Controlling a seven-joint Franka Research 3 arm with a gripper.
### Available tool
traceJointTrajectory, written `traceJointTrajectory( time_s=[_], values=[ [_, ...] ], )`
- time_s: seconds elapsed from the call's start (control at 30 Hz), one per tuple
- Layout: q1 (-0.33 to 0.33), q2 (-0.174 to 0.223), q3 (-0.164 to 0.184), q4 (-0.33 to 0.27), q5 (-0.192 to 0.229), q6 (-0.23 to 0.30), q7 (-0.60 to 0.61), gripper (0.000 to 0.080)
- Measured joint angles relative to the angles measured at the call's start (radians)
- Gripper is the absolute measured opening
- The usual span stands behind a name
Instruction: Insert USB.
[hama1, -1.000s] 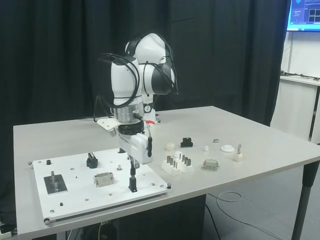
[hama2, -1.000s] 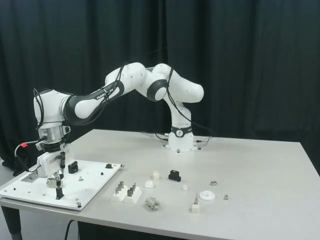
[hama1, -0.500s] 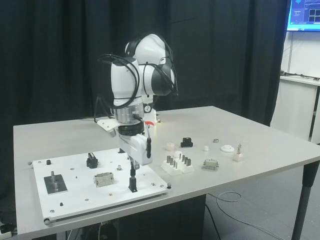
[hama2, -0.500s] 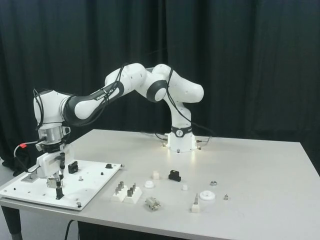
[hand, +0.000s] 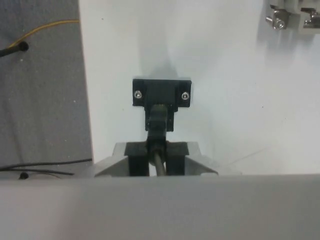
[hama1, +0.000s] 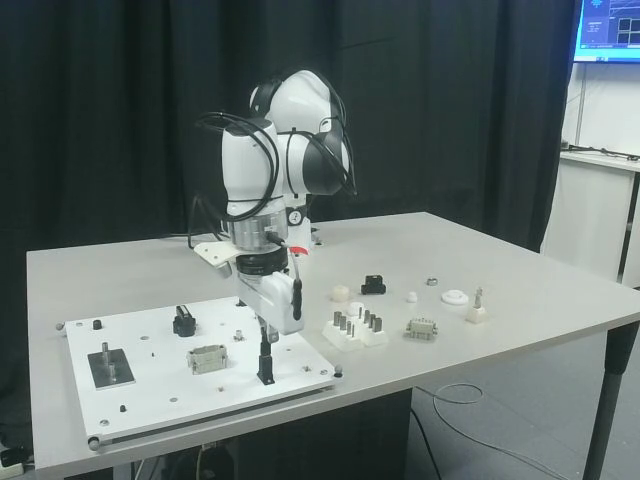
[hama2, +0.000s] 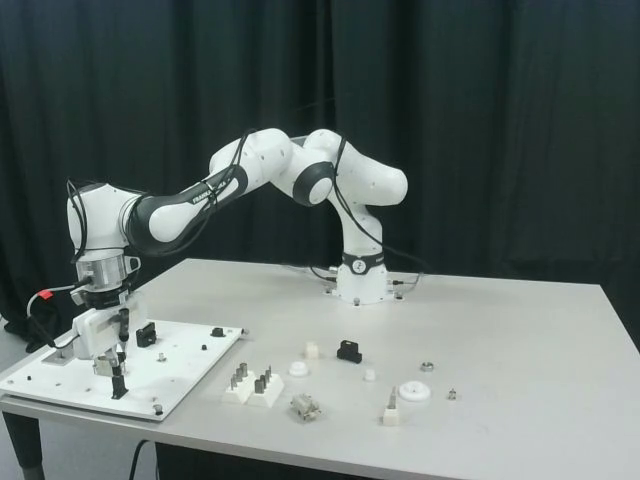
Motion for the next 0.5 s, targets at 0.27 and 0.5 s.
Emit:
traceJointTrajectory(
  time_s=[0.27, 0.5],
  values=[
    [0.000, 0.000, 0.000, 0.001, 0.000, 0.000, 0.002, 0.0067],
    [-0.001, 0.001, -0.001, 0.003, 0.000, -0.001, 0.011, 0.0067]
  ],
)
